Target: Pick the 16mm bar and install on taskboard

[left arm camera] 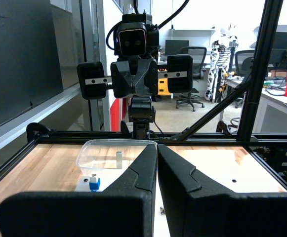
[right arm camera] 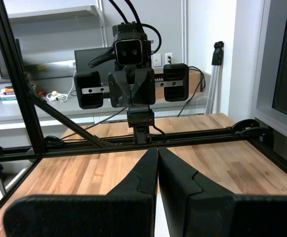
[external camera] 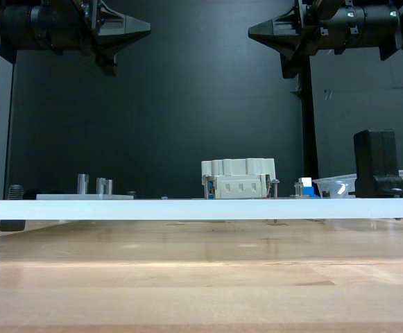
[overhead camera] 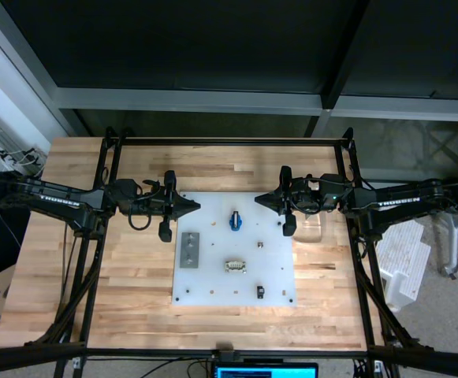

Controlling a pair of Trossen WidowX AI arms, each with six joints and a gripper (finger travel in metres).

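Observation:
The white taskboard [overhead camera: 213, 283] lies flat mid-table, carrying a grey metal block [overhead camera: 190, 249], a blue knob [overhead camera: 236, 221] and a beige connector [overhead camera: 235, 268]. In the left wrist view a short metal bar [left arm camera: 119, 159] stands upright inside a clear plastic tray [left arm camera: 114, 155]; that tray [overhead camera: 311, 228] sits off the board's far right corner. My left gripper [overhead camera: 195, 206] hangs shut and holding nothing, high over the board's far left corner. Opposite it, my right gripper [overhead camera: 258, 199] is also shut with nothing in it, above the far edge beside the tray. Their tips point at each other.
A black upright part [overhead camera: 260, 292] stands near the board's front right. The black frame rails [overhead camera: 229, 142] border the table at the back and sides. Bare wood [overhead camera: 94, 299] flanks the board on the left and in front.

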